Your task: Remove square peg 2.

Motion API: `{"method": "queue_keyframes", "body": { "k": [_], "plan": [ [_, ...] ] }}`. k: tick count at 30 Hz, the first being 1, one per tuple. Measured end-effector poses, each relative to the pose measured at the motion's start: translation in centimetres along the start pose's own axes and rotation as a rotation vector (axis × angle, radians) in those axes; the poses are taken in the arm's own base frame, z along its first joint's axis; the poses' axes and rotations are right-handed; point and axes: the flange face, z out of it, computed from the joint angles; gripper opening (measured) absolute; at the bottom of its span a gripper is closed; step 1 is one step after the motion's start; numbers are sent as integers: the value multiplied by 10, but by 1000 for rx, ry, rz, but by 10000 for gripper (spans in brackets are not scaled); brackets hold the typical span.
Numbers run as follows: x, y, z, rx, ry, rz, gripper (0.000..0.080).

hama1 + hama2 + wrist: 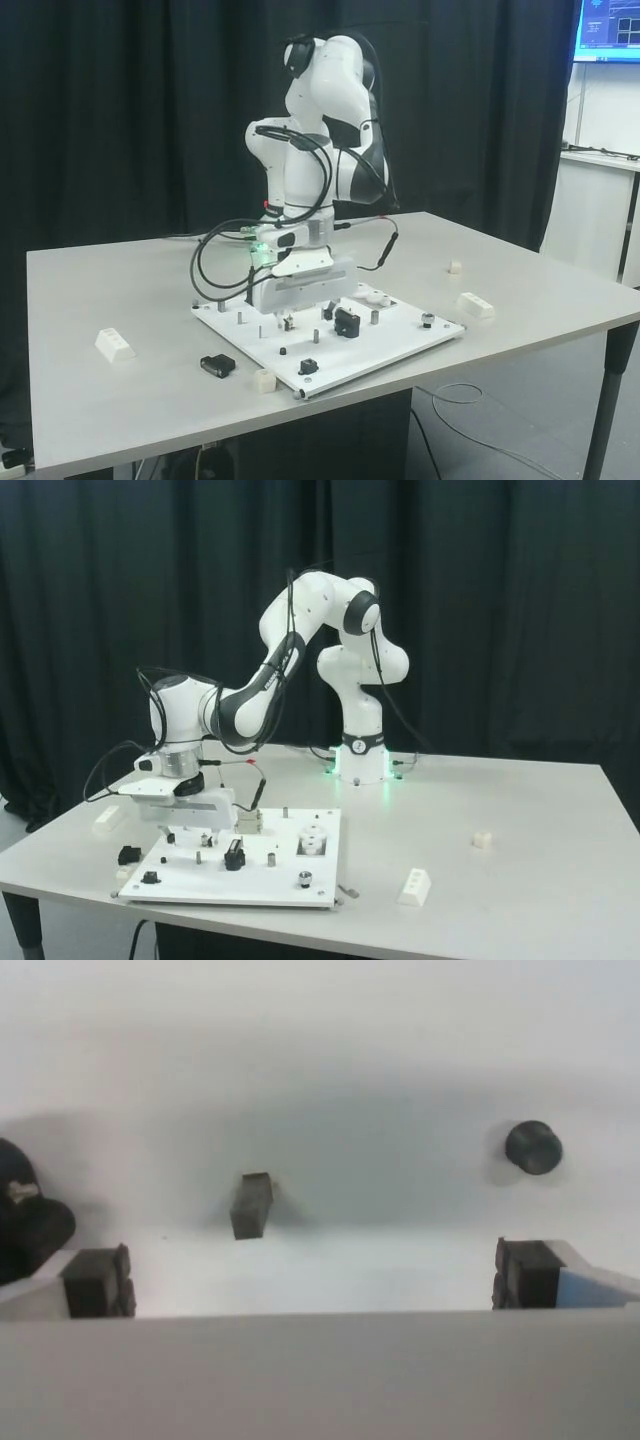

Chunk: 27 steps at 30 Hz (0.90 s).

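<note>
- Two fingertips (98,1282) spread wide apart, gripper (310,1282) holding nothing.
- Just beyond, square peg (252,1205) upright in white board (330,1080), between the pads.
- Farther off, round black knob (533,1147).
- Likely risk: closing off-centre, tilting and jamming the peg.

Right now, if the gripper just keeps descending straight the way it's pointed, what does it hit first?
Most likely the square peg standing on the white board. It sits between the open gripper fingers, though off-centre toward one finger; depth is unclear, so it may pass between them before anything touches.
</note>
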Motion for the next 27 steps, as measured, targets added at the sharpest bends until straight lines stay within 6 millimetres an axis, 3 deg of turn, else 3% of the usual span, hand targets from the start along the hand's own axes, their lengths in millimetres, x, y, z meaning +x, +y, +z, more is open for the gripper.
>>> {"method": "queue_keyframes", "body": {
  "k": [27],
  "plan": [
    [-7, -14, 15, -45, 16, -82, 800]
  ]
}}
